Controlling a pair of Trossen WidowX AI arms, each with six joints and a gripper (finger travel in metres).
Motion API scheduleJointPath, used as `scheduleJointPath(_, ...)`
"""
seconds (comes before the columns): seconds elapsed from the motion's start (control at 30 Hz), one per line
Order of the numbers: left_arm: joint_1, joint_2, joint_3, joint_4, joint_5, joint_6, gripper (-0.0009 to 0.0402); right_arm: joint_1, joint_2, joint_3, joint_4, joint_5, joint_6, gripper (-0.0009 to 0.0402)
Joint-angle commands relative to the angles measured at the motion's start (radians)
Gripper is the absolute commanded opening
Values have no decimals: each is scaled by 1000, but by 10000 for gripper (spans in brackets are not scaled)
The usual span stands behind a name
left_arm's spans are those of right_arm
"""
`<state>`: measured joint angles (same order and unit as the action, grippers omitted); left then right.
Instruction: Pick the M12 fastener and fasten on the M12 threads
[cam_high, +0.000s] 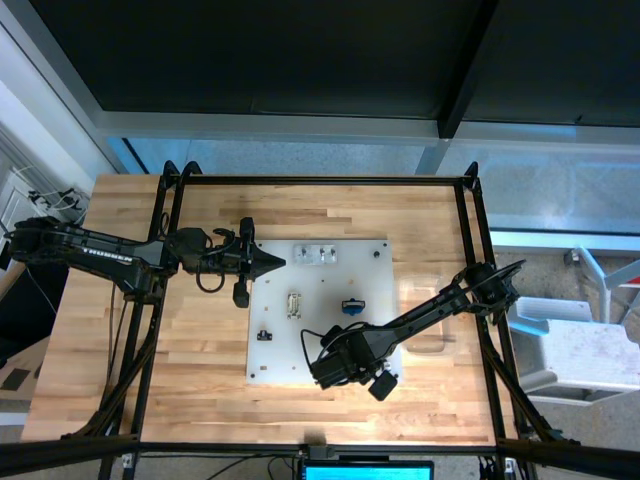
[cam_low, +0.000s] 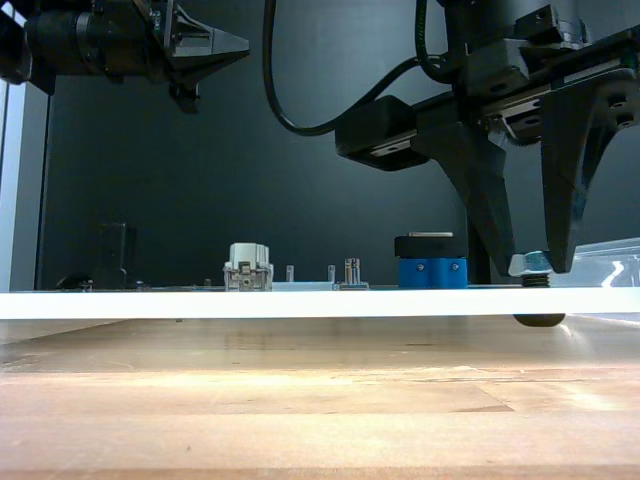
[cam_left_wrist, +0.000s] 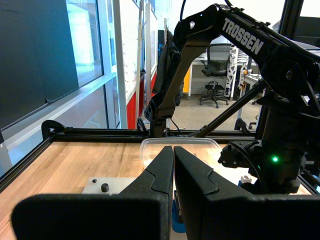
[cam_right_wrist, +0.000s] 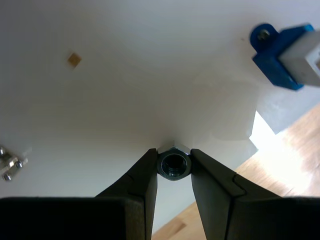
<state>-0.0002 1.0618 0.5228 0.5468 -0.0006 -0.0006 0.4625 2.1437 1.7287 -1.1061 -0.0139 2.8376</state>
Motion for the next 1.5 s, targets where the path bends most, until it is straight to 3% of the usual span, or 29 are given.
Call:
scheduleJointPath(0.03,0,0,0,0,0,0,0,1,-1,1,6,-4,93,28)
scheduleJointPath(0.27,0,0,0,0,0,0,0,3,-1,1,11,-5,318,27)
scheduleJointPath(1.5,0,0,0,0,0,0,0,5,-1,1,-7,-3,272,28)
